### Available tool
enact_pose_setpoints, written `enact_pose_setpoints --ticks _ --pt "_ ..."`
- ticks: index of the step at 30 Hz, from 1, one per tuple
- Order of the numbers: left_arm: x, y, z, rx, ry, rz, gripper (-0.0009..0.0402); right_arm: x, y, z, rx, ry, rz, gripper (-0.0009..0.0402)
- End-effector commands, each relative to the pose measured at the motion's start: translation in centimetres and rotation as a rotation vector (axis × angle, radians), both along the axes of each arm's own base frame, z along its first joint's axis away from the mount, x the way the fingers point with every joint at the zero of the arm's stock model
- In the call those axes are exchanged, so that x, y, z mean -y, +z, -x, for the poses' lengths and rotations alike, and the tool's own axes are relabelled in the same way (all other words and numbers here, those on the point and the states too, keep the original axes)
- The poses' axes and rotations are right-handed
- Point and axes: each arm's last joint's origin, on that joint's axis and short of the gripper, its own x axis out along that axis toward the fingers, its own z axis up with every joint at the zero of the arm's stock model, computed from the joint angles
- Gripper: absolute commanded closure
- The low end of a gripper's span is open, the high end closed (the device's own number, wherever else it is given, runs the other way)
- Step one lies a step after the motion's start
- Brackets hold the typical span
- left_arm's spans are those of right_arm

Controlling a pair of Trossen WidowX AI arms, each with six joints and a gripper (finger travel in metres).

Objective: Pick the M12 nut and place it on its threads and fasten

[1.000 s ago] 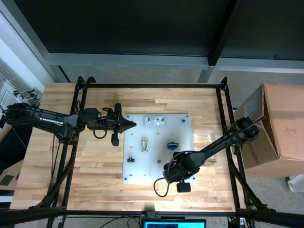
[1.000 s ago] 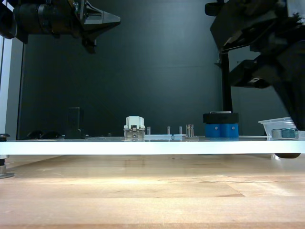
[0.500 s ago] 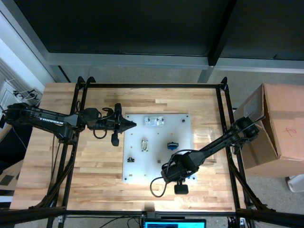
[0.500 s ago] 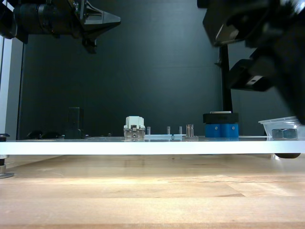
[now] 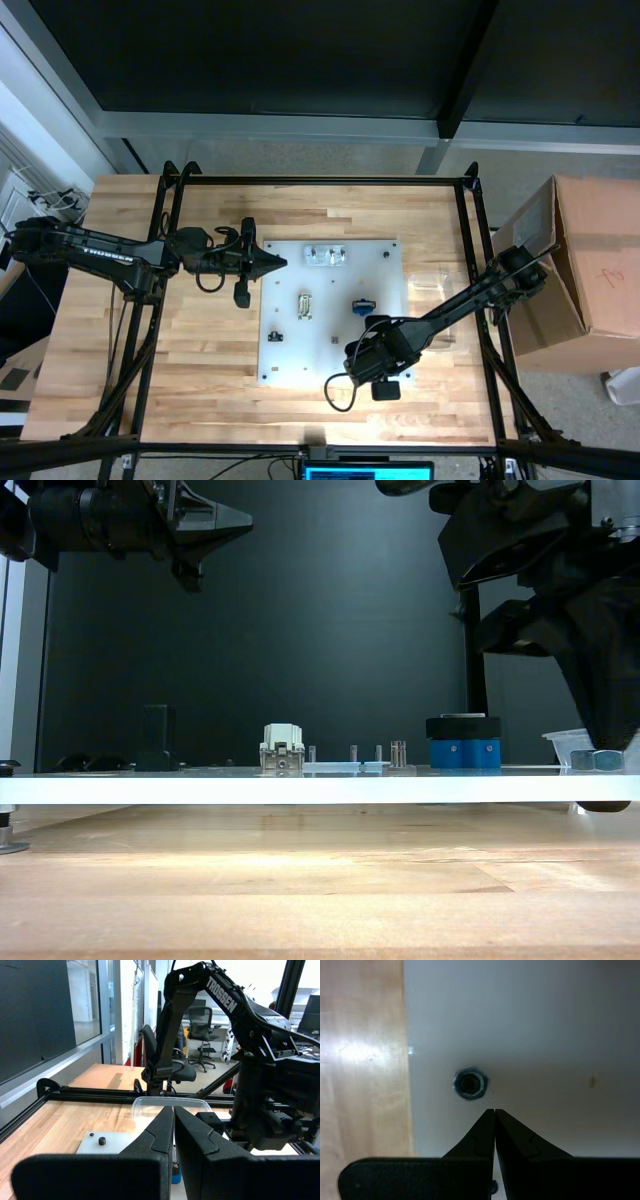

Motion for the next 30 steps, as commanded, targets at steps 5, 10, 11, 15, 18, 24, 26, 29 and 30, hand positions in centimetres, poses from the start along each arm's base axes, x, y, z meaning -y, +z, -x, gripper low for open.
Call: enact_pose_setpoints --ticks 5,10,11,15,18,24,26,29,30 --pt "0.0 -0.01 -0.01 0.0 0.0 0.0 0.0393 -0.21 -0.17 -0.44 0.035 -0.002 -0.019 0.0393" --pt "0.0 0.0 -0.01 0.0 0.0 0.0 0.0393 -0.5 -0.71 -0.79 0.035 0.003 -0.051 0.0393" --pt "0.0 0.0 -0.01 0.0 0.0 0.0 0.0393 -0.57 -0.76 -0.76 0.023 0.006 -0.067 0.0393" --pt "0.0 -0.01 -0.01 0.0 0.0 0.0 0.0393 -0.72 -0.62 -0.59 -0.017 0.019 -0.14 0.0393" --pt "0.0 -0.01 -0.01 0.0 0.0 0.0 0.0393 -0.66 -0.59 -0.54 -0.024 0.018 -0.138 0.0393" --pt "0.0 -0.01 -0.01 0.0 0.0 0.0 0.0393 -0.55 -0.63 -0.34 -0.044 0.015 -0.125 0.0393" --pt "0.0 -0.01 -0.01 0.0 0.0 0.0 0.0393 -0.51 -0.6 -0.27 -0.048 0.014 -0.123 0.0393" --pt "-0.01 -0.01 -0.01 0.0 0.0 0.0 0.0393 -0.48 -0.54 -0.23 -0.049 0.014 -0.12 0.0393" --pt "0.0 -0.01 -0.01 0.0 0.0 0.0 0.0393 -0.46 -0.5 -0.23 -0.047 0.011 -0.118 0.0393"
